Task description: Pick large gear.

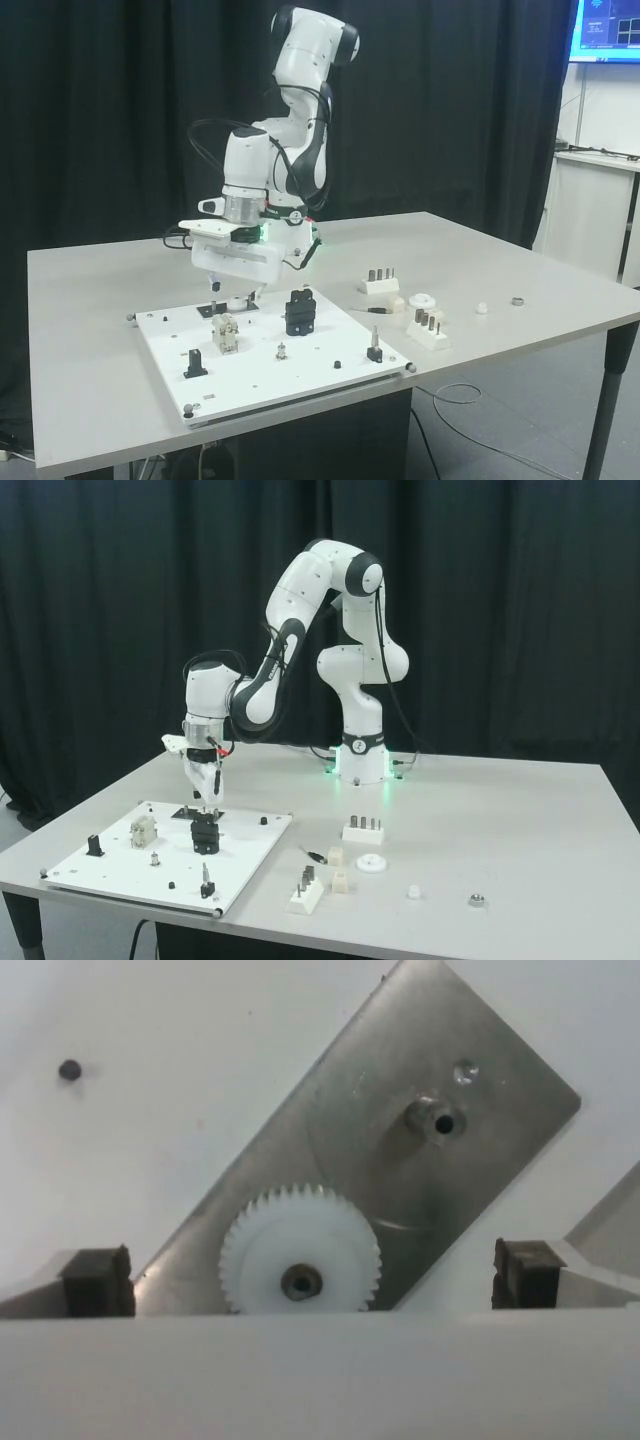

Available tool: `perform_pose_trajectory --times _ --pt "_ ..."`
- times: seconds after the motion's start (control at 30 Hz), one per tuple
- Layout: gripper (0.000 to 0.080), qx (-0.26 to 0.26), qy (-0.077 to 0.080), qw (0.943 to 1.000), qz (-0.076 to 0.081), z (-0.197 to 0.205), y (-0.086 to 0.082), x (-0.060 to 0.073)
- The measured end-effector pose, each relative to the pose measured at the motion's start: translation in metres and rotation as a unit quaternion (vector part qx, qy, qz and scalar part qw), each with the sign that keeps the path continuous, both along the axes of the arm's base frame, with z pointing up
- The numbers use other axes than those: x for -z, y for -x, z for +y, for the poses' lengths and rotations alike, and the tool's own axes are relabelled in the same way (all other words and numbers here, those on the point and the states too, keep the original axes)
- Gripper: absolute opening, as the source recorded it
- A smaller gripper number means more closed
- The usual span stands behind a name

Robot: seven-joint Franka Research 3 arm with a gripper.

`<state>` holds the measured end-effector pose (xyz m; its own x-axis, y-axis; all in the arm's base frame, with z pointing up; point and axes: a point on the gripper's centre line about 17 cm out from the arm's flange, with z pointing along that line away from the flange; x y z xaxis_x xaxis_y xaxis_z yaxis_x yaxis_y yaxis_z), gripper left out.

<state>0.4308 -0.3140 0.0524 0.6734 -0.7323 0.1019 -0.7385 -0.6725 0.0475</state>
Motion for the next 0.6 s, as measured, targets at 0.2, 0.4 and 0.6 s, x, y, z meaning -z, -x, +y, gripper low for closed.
perform_pose_trajectory --times 0.2,0.4,0.6 --pt "0.08 0.001 -0.001 1.0 -0.003 -0.0002 -0.0008 -0.0023" --pt "0.08 0.001 -0.003 1.0 -0.006 0.0005 -0.0028 -0.0052" --pt "0.08 0.001 -0.005 0.9999 -0.013 0.0017 -0.0064 -0.0103"
